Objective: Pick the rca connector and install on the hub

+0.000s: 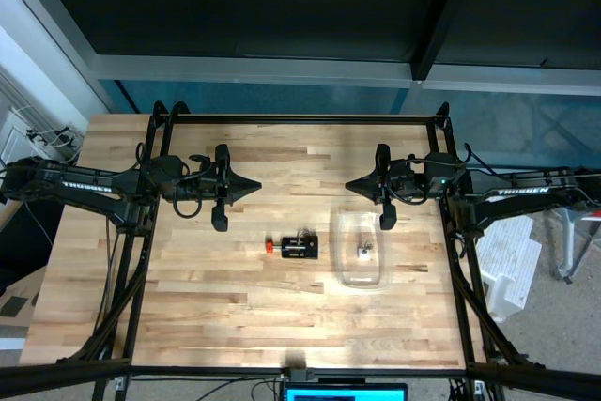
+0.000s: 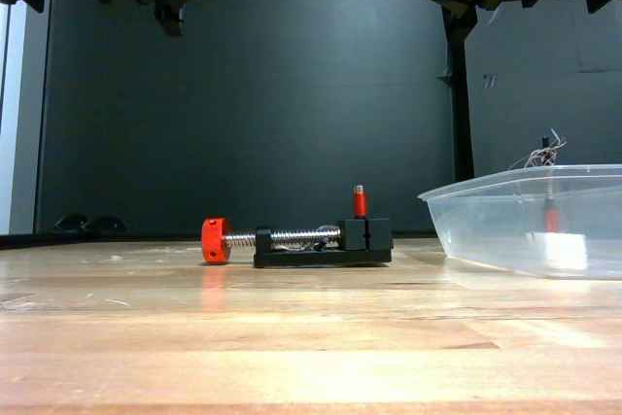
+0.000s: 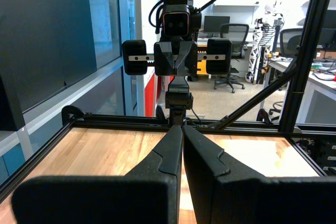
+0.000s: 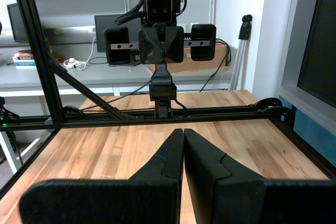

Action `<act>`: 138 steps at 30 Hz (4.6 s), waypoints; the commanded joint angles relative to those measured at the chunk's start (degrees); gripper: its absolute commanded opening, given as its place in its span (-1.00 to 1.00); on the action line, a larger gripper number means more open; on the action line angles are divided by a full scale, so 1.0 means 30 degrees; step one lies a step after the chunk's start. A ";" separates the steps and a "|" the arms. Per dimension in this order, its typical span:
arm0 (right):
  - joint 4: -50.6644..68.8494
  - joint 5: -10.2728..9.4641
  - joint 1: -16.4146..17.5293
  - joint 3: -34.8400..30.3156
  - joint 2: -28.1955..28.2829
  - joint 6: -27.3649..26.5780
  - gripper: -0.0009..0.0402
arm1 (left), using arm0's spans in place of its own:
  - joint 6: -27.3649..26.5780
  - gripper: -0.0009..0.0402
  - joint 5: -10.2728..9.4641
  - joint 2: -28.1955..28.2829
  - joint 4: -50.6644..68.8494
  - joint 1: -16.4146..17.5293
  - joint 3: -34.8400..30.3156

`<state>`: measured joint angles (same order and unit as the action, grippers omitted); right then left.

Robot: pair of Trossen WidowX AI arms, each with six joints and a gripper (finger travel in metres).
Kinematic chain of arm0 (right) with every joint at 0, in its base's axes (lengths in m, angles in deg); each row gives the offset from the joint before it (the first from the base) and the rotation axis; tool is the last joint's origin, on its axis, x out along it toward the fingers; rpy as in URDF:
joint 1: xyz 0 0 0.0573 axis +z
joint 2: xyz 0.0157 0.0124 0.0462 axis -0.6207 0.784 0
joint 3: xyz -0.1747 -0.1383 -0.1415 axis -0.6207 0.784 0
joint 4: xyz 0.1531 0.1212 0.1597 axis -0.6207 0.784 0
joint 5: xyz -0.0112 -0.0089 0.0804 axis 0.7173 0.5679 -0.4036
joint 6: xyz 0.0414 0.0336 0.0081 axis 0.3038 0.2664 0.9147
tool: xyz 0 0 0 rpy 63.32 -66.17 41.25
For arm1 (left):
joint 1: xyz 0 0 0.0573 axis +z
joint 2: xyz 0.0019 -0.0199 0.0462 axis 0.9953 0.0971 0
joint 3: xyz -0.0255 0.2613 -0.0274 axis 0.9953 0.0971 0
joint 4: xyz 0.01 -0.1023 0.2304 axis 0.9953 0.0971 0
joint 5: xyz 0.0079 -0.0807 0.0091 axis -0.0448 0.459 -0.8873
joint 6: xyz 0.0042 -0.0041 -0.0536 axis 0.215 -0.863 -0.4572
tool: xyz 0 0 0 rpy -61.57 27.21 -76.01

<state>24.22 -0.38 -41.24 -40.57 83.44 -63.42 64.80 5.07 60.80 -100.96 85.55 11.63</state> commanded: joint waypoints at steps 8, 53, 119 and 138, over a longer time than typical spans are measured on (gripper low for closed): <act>0.0000 0.0000 0.0007 0.0000 0.0007 0.0007 -0.96 | 0.0007 -0.95 0.0007 0.0000 -0.0007 0.0000 0.0000; 0.7759 0.0670 0.0525 -0.2579 0.0044 0.0831 -0.96 | 0.0007 -0.95 0.0007 0.0000 -0.0007 0.0000 0.0000; 2.3890 0.2157 0.7635 -0.8648 0.8247 0.8036 -0.15 | 0.0007 -0.95 0.0007 0.0000 -0.0007 0.0000 0.0000; 2.3802 0.2164 0.7745 -0.8648 0.9646 0.8021 -0.10 | 0.0007 -0.95 0.0007 0.0000 -0.0007 0.0000 0.0000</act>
<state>95.58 6.07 -18.03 -66.51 111.98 -39.35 64.82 5.07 60.78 -100.96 85.55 11.63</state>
